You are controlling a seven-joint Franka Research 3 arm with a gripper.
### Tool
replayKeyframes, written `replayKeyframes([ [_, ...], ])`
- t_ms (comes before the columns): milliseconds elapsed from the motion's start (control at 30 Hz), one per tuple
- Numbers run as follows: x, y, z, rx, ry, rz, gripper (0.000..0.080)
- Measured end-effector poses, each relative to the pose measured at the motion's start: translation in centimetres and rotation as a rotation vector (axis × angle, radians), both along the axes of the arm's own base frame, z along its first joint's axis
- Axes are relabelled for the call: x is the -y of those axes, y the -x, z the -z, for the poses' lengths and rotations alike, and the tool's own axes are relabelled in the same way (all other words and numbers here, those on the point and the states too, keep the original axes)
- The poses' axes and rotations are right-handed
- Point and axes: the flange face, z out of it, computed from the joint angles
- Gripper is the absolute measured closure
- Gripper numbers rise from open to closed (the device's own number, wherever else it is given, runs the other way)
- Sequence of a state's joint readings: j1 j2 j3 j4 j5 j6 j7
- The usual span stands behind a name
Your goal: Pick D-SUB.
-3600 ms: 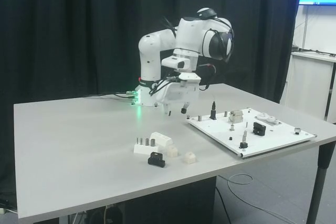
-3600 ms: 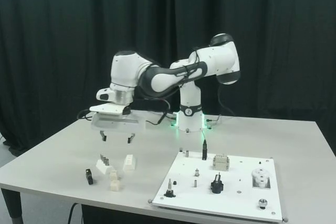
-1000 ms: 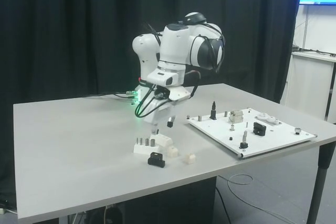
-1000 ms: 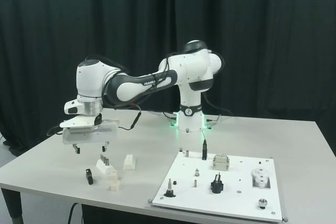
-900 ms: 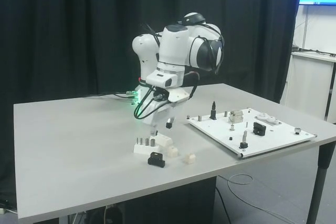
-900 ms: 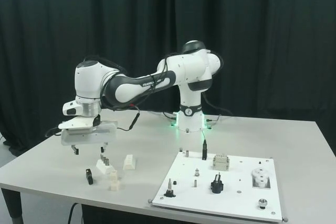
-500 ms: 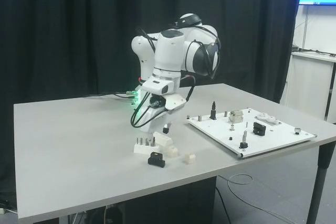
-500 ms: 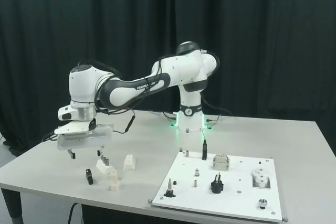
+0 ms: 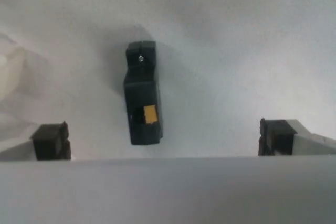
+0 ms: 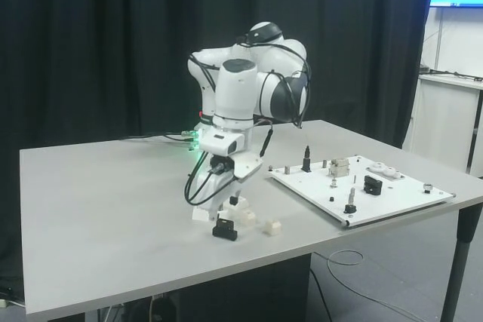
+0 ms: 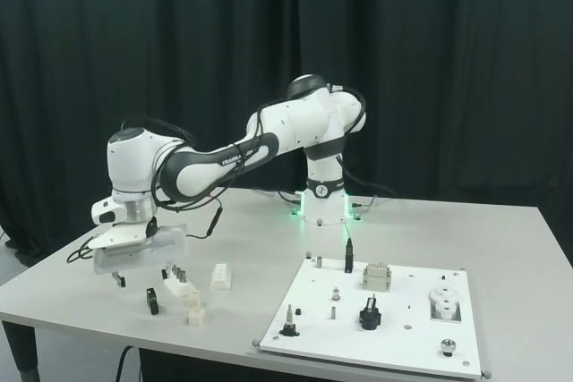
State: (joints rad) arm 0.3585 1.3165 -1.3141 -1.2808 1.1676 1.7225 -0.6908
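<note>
While the white arm (image 11: 224, 154) is reaching out low over the near corner of the grey table (image 10: 98, 186), its claw (image 9: 163, 139) is hanging just above a small black block, the D-SUB (image 9: 142, 95). In the wrist view the two black fingertips (image 9: 51, 141) are sitting wide apart with nothing between them, so the claw is empty. The block is lying flat on the table, a bit closer to one fingertip than the other. It looks like the arm is lining itself up so the block sits in the gap, because then the fingers can come down on both sides of it and squeeze.

In the first room view the D-SUB (image 10: 224, 228) is resting by itself at the front of a little bunch of white parts (image 10: 245, 218). It is near them but not touching, as far as I can tell. That is probably why the claw is coming from straight above: there is not much room at the sides.

Off to one side, well apart from the block, a white board (image 11: 376, 315) with pegs and plugs is lying on the table.
</note>
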Motion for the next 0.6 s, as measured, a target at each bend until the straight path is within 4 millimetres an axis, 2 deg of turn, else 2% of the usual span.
replayKeyframes([
  [600, 0.5, -0.2, 4.1, 0.010, -0.019, -0.028, 0.0003],
])
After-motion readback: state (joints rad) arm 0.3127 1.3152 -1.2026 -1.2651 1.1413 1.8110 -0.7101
